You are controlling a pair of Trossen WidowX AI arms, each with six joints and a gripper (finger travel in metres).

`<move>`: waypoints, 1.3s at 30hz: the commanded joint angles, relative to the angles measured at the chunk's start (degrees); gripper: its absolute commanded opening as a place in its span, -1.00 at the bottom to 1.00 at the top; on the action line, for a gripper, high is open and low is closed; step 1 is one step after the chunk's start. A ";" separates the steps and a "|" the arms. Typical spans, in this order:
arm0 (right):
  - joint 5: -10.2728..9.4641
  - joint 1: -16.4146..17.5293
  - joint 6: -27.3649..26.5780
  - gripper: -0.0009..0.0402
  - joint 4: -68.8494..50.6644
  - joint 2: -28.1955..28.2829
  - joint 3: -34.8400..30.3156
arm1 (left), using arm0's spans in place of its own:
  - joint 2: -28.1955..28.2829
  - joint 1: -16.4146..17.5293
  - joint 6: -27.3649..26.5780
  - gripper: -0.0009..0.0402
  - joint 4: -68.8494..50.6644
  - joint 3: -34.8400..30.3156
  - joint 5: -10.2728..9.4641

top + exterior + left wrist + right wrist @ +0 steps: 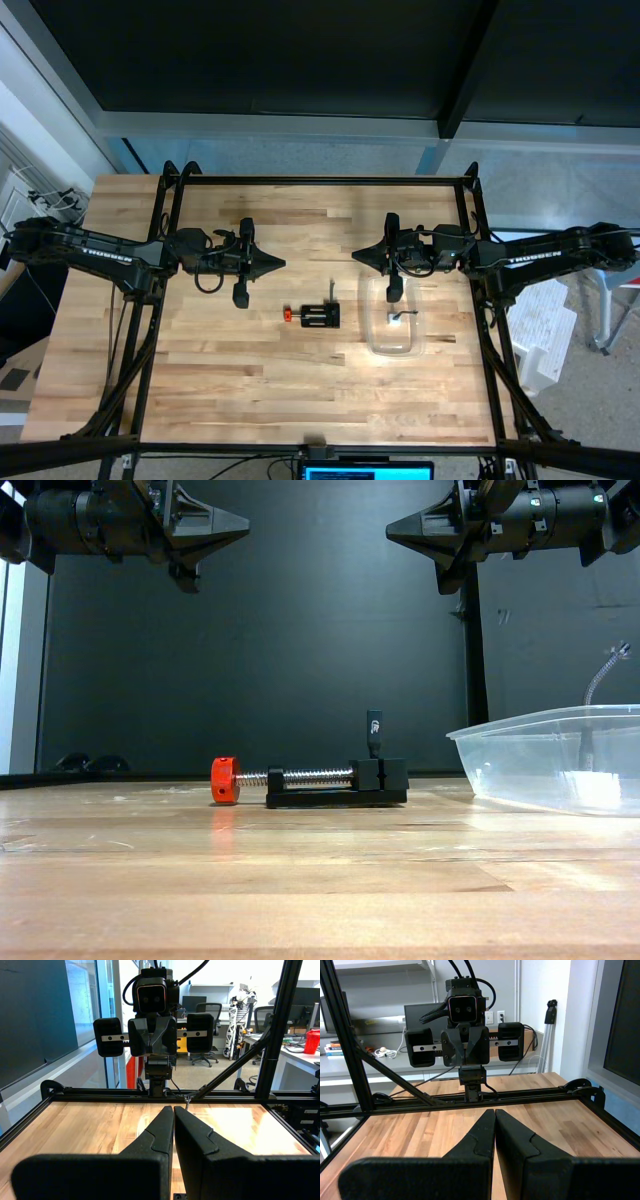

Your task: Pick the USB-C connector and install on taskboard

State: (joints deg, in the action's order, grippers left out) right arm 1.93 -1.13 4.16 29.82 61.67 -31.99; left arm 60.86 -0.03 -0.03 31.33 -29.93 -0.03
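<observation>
Beyond taskboard [320,316] and tray [372,345], left pincer [282,264] and right pincer [355,256] hang raised, closed, empty.

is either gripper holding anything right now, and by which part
Nothing is held. The left gripper and right gripper both hang shut and empty above the table, tips facing each other, high above the taskboard.
</observation>
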 commanded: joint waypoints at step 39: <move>0.07 8.04 4.26 -0.96 -71.21 7.41 -31.65 | 0.00 0.02 0.00 -0.96 0.04 -0.02 0.00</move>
State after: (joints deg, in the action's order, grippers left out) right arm 1.98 6.57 7.84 -39.11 68.62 -62.61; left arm 60.86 -0.01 -0.03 31.33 -29.95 -0.03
